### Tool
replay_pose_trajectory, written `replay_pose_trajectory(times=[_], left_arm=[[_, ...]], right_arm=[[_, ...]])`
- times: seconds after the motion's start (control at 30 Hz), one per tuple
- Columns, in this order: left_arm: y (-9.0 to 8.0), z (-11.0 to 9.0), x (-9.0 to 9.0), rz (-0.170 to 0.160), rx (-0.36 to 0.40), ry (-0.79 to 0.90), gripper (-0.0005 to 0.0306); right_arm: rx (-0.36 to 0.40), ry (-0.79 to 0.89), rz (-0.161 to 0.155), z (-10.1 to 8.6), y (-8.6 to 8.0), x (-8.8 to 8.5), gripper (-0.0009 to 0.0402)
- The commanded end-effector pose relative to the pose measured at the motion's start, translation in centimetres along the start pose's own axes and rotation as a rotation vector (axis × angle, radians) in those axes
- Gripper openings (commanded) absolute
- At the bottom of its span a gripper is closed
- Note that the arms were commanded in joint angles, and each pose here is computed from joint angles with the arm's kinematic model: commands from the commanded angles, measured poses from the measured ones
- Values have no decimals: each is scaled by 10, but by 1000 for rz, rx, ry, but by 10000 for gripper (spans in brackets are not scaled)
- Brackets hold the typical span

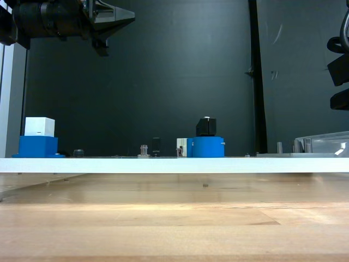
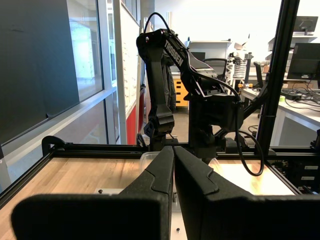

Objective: Pick the 16mm cylinder and place it in the taskboard

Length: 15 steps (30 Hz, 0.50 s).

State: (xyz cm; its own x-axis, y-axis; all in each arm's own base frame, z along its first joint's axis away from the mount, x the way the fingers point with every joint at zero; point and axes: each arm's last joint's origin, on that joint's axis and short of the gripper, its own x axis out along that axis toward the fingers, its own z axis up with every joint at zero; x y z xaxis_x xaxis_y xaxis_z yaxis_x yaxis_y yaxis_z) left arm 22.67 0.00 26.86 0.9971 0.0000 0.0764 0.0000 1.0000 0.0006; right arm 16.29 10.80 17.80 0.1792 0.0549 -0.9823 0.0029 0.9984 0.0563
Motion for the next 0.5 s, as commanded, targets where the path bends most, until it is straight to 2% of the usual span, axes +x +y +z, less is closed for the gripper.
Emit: replay_pose_trajectory(times=[0.03,0.13,0.33,0.5], left_arm=[[0,0,0,0,0,0,0],[0,0,0,0,0,0,0],[0,0,0,0,0,0,0],[0,0,0,0,0,0,0]], right_arm=[[-1,-2,4,1,0,-5,24],[-3,17,-9,1,0,-12,24],[-1,-1,3,4,1,-28,25],[-2,7,-12,7,1,-42,25]])
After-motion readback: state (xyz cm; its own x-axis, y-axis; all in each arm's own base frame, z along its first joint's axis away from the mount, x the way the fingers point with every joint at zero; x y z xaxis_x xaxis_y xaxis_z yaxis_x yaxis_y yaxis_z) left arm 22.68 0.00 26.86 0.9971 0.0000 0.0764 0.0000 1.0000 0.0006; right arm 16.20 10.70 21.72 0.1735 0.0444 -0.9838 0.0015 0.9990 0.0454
